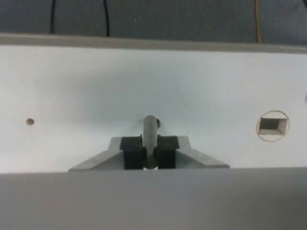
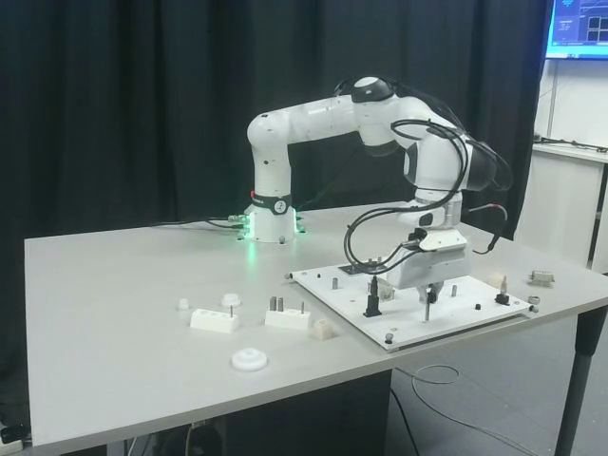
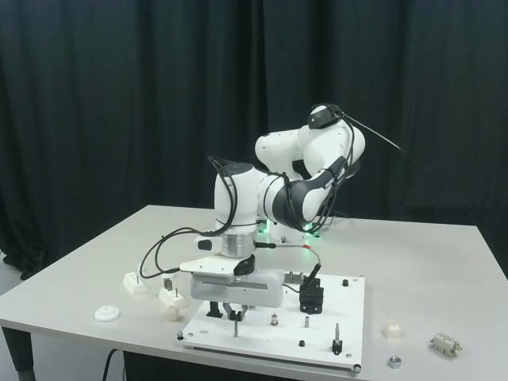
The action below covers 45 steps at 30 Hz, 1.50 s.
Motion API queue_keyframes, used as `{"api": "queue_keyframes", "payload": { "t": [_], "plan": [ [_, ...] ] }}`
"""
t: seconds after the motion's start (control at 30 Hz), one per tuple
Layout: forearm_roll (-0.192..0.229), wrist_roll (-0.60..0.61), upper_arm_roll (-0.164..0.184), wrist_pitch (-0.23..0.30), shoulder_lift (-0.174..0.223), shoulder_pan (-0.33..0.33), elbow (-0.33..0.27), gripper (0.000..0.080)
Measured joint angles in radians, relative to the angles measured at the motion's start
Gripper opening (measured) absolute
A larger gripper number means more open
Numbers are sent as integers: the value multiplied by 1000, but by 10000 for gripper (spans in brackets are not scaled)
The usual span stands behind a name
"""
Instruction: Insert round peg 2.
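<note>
Wrist view: gripper (image 1: pixel 149 154) closed on a grey round peg (image 1: pixel 149 136), black finger pads (image 1: pixel 132 151) pressed to both its sides. Peg tip sits at a small dark hole (image 1: pixel 157 123) in the white board (image 1: pixel 96 91). Square cut-out (image 1: pixel 272 125) and a tiny round hole (image 1: pixel 30 121) further off on the board.

First room view: arm (image 2: pixel 380 114) bent over the board (image 2: pixel 332 294) near the bench's (image 2: pixel 114 285) front right corner. Peg (image 2: pixel 428 306) upright under the gripper (image 2: pixel 429 288), tip at the board surface. Black upright fixture (image 2: pixel 373 298) just beside. White blocks (image 2: pixel 215 318) and a white disc (image 2: pixel 249 360) near the front edge.

Second room view: gripper (image 3: pixel 235 311) low over the board's (image 3: pixel 349 317) front left corner, peg (image 3: pixel 236 324) vertical; depth in the hole cannot be told.
</note>
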Motion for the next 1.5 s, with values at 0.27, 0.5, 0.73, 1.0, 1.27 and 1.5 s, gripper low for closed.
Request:
{"api": "queue_keyframes", "payload": {
  "t": [0.27, 0.5, 0.73, 1.0, 1.27, 1.5],
  "plan": [
    [0, 3, 3, 0, 0, -1, 1, 59],
    [0, 4, 7, 2, 0, -4, 1, 59],
    [0, 4, 13, 9, 0, -14, 5, 59],
    [0, 4, 14, 9, 0, -17, 7, 59],
    [0, 4, 14, 8, 0, -17, 7, 59],
    [-2, 4, 14, 3, -1, -16, 7, 59]
  ]
}}
